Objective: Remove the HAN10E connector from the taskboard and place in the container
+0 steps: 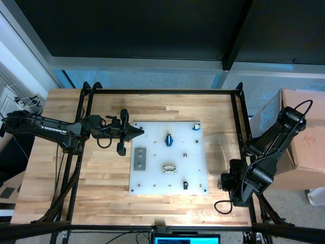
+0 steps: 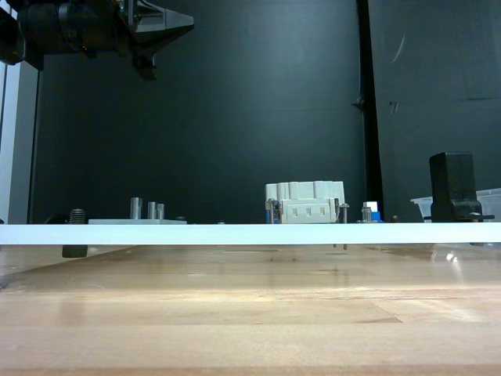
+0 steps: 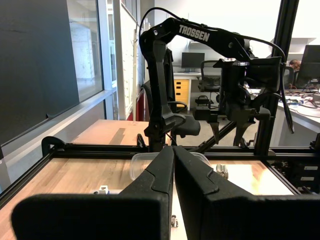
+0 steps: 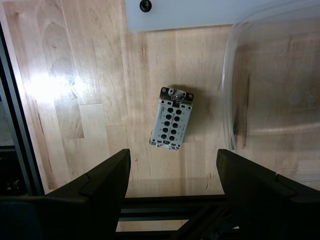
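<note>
The HAN10E connector (image 4: 171, 124), grey with two rows of holes, lies free and flat on the wooden table, clear of the white taskboard (image 4: 200, 12) and just outside the clear container (image 4: 235, 75). My right gripper (image 4: 172, 155) hangs above it, open, with nothing between its fingers (image 4: 102, 182). In the high view the right gripper (image 1: 224, 182) sits off the board's right front corner. My left gripper (image 1: 138, 131) is shut and empty, raised over the taskboard's (image 1: 152, 183) far left corner. A grey connector base (image 1: 169, 168) stays seated on the board, and it also shows in the low view (image 2: 305, 204).
The board carries a grey block with pins (image 1: 139, 158), a blue knob (image 1: 169, 139), a small blue part (image 1: 195, 127) and a black part (image 1: 186, 185). A black frame (image 1: 162, 91) rims the table. A cardboard box (image 1: 304, 147) stands at the right.
</note>
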### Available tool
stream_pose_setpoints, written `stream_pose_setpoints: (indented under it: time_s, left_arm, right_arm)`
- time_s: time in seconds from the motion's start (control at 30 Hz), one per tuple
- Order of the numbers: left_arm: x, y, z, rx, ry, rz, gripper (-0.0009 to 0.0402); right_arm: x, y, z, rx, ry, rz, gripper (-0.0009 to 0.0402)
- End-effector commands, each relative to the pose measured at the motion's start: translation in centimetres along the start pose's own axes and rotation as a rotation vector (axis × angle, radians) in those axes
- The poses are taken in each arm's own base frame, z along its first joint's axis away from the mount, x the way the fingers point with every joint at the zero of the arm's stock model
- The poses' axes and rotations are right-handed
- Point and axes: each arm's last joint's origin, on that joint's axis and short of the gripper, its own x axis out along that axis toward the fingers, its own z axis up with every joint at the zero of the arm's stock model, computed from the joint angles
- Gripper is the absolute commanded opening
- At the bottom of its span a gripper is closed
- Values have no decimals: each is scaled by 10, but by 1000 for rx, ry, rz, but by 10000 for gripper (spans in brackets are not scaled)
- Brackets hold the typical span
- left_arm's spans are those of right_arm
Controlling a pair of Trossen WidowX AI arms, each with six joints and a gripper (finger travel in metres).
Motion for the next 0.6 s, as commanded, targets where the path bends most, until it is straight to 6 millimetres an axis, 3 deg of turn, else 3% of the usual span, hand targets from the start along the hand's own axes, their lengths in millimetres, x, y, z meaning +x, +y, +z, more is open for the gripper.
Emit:
stream_pose_setpoints:
  time_s: [0.03, 0.4, 0.6]
  left_arm:
    - [0, 0, 0, 0, 0, 0, 0]
    - [0, 0, 0, 0, -1, 0, 0]
    - [0, 0, 0, 0, 0, 0, 0]
  right_arm:
    - [2, -1, -1, -1, 3, -7, 240]
    - [4, -1, -3, 1, 10, -17, 240]
    - [9, -3, -5, 162, 21, -37, 240]
